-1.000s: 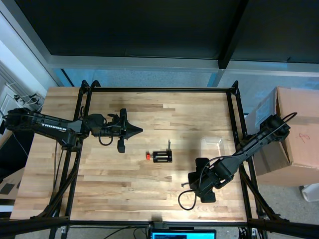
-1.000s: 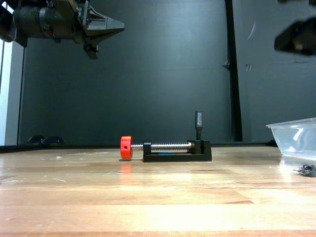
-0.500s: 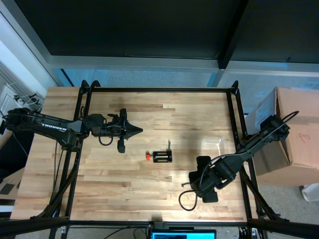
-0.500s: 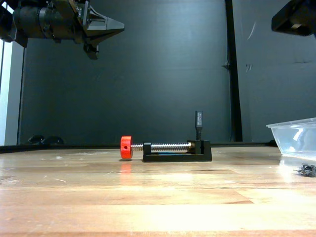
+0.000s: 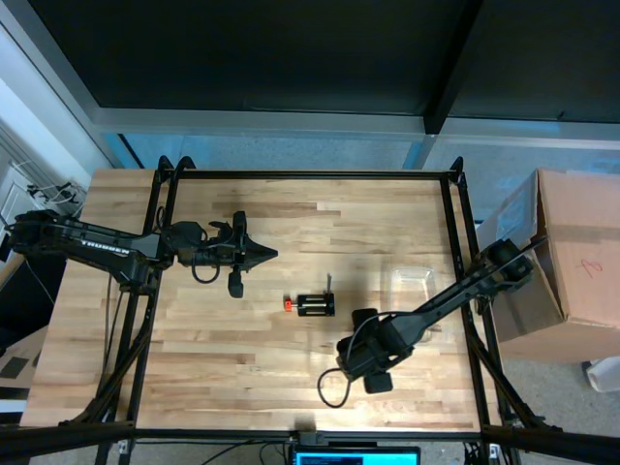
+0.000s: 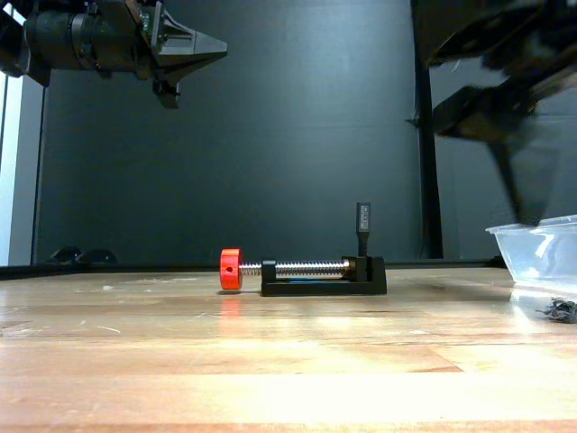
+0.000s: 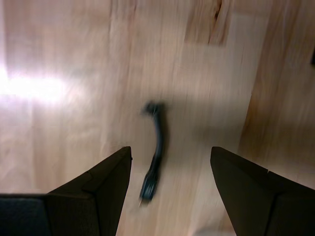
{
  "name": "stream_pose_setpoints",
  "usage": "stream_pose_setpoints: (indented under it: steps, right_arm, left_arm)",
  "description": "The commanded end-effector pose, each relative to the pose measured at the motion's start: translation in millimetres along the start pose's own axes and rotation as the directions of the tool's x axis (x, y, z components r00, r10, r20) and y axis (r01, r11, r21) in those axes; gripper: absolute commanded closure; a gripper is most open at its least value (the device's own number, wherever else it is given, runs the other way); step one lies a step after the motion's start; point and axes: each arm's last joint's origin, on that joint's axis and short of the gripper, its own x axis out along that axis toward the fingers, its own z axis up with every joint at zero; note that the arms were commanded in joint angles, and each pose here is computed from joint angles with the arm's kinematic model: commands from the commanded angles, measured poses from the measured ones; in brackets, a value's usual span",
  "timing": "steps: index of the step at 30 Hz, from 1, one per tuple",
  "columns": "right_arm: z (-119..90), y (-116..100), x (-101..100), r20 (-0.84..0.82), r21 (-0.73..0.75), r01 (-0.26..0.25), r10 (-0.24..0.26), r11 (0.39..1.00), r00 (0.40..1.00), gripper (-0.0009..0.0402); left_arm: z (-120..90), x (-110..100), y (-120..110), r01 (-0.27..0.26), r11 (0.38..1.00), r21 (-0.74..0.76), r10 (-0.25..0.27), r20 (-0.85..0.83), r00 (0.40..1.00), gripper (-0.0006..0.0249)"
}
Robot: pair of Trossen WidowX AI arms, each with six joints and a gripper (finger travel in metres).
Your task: Remove the USB-C connector from the USB-C receptacle and place in the container
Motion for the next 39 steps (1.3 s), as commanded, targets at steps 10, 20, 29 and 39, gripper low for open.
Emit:
stream_pose_setpoints:
  steps: [10,20,29,39]
  right_arm:
    - [0,-1,39,0.021,-0.043,-0.025,0.026,0.999,0.999,0.0170]
    - [-7,-3,47,0.005,-0.084,-0.016,0.016,0.996,1.000,0.0220]
    - [-7,-3,45,0.008,-0.085,-0.027,0.028,0.996,1.000,0.0380]
    - [-8,-4,33,0.025,-0.070,-0.033,0.035,0.997,0.999,0.0392]
  left_arm:
    - [0,0,0,0.000,1.000,0.000,0.000,0.000,1.000,0.0243]
    - [0,0,0,0.000,1.000,0.000,0.000,0.000,1.000,0.0243]
    - [0,0,0,0.000,1.000,0.000,0.000,0.000,1.000,0.0243]
    - [0,0,0,0.000,1.000,0.000,0.000,0.000,1.000,0.0243]
